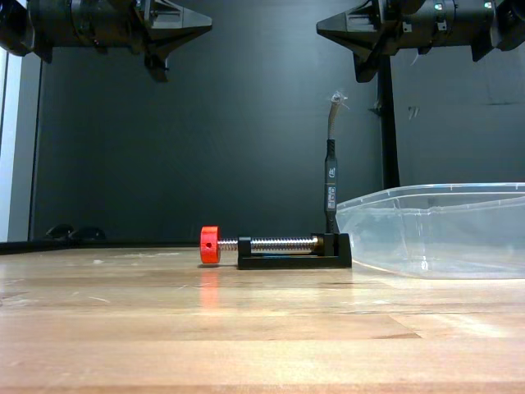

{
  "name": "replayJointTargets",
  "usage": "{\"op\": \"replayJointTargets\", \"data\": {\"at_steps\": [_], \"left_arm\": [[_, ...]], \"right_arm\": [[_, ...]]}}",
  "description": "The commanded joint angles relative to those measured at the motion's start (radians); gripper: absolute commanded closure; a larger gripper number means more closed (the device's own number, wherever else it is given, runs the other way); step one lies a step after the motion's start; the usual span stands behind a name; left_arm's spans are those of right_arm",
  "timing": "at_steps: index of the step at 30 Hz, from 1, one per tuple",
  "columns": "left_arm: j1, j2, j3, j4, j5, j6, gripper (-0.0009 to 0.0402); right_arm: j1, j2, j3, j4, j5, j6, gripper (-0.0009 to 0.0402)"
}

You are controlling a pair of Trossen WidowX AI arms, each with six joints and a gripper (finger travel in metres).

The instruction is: Remove the USB-C connector from the USB-C receptacle and place in the container

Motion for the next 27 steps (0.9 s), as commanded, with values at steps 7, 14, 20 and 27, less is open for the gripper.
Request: {"op": "replayJointTargets", "data": {"at_steps": [7,14,20,27], "left_arm": [[0.000,0.000,0.000,0.000,0.000,0.000,0.0393],[0.000,0.000,0.000,0.000,0.000,0.000,0.0393],[0.000,0.000,0.000,0.000,0.000,0.000,0.0393],[0.000,0.000,0.000,0.000,0.000,0.000,0.0393]], "right_arm": [[0.115,-0.008,0.092,-0.452,0.032,-0.002,0.0393],[0.214,0.025,0.241,-0.818,0.131,0.034,0.0393],[0.244,0.114,0.396,-1.093,0.137,0.086,0.0393],[0.248,0.259,0.558,-1.286,0.138,0.094,0.0390]]}}
